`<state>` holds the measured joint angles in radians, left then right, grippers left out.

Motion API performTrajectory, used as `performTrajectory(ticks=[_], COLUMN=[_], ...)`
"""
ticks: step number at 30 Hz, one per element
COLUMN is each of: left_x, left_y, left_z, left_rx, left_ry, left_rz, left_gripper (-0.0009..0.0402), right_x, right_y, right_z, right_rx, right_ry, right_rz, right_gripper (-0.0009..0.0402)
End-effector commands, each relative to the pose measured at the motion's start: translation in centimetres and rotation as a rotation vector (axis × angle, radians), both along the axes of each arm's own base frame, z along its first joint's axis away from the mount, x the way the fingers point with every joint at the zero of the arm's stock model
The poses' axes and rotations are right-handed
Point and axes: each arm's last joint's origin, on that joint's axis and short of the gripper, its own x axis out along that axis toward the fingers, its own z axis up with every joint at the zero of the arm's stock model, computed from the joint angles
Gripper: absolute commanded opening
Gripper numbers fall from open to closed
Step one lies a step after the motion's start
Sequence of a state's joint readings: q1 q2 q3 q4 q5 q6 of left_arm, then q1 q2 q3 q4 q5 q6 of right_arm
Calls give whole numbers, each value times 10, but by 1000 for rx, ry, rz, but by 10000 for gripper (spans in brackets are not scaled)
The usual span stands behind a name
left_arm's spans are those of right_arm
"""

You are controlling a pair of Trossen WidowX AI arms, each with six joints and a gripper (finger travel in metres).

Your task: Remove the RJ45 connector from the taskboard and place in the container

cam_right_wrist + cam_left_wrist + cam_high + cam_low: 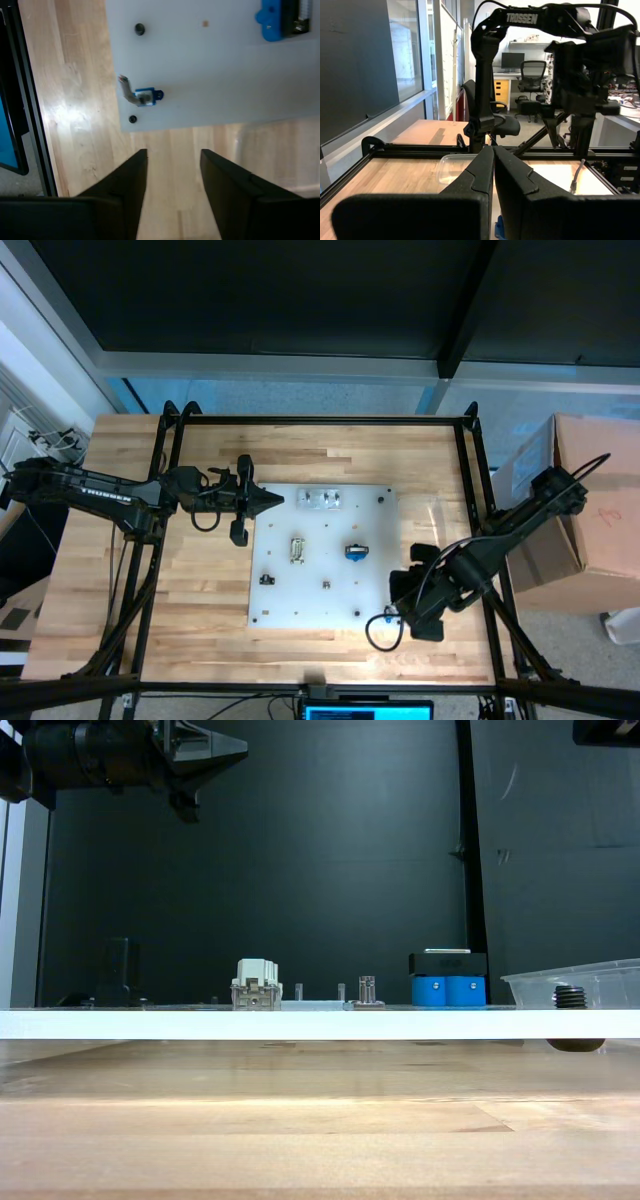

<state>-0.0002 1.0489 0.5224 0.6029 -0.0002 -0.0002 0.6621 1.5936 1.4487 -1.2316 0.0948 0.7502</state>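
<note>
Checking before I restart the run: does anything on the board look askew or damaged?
Only the RJ45 connector: it sits near the taskboard corner with its short cable stub bent sideways, ending loose. Whether it is seated I cannot tell. The left pincer is shut, high above the board; right pincer open, off that corner.

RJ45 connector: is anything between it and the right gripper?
Nothing visible. The right gripper hangs open over the table off the taskboard corner; the RJ45 connector sits in its seat just ahead. The left gripper, shut, is high over the taskboard's left edge.
</note>
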Motion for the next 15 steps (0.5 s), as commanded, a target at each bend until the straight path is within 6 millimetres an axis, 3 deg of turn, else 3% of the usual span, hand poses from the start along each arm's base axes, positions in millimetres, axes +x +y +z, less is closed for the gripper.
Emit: performTrajectory(ticks=[1, 7, 15], left_x=[0, 0, 0], left_y=[0, 0, 0], left_z=[0, 0, 0], left_rx=[0, 0, 0], left_ry=[0, -1, -1], left_rz=[0, 0, 0], left_gripper=[0, 0, 0], right_x=[6, 12, 21], right_y=[8, 15, 23], right_z=[-9, -19, -37], right_rx=[-17, -45, -58], right_ry=[-18, -20, -14], right_rz=[9, 7, 12], right_gripper=[193, 222, 225])
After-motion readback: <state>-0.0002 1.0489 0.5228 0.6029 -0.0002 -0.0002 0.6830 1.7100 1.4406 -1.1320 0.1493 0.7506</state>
